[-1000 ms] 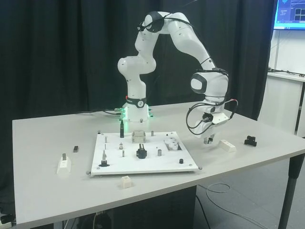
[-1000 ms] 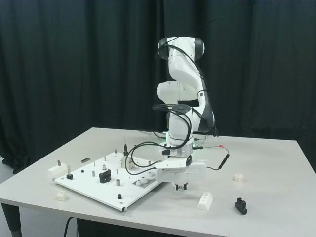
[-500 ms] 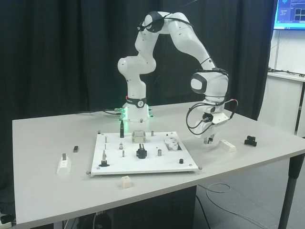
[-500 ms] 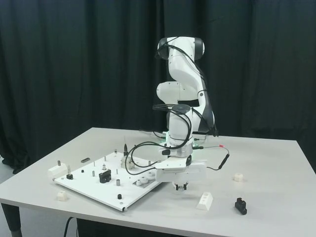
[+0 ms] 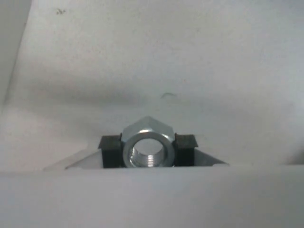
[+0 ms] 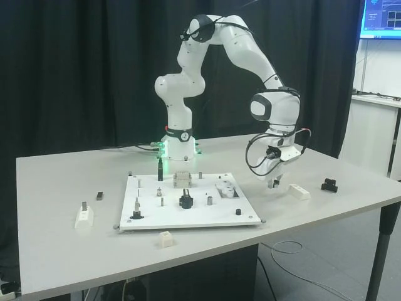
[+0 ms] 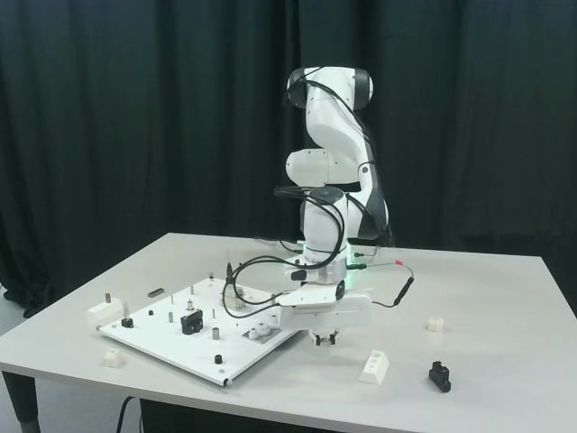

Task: Insert bolt 4.

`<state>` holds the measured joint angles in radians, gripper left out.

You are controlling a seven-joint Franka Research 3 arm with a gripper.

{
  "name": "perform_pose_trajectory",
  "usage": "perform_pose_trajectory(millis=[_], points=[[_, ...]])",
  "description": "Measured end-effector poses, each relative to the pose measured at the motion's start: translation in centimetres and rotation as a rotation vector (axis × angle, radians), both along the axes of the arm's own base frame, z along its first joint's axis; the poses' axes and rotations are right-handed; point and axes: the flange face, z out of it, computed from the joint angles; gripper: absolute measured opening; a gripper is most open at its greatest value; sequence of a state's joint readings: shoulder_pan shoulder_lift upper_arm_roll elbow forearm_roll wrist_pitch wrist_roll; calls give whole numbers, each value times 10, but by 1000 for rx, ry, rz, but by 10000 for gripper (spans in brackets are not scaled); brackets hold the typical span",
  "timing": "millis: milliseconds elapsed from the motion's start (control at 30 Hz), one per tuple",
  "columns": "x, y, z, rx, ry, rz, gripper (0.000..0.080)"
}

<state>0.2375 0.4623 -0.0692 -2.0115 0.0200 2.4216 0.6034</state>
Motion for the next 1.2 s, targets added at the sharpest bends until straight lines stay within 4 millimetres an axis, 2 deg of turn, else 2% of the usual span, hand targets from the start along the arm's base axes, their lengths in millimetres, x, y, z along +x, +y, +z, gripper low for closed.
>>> perform_pose_trajectory(millis=[267, 767, 1200], points=[[13, -22, 17, -17, 2, 67, 225], [40, -85, 55, -40, 3, 267, 225], [52, -140, 74, -48, -21, 368, 225]])
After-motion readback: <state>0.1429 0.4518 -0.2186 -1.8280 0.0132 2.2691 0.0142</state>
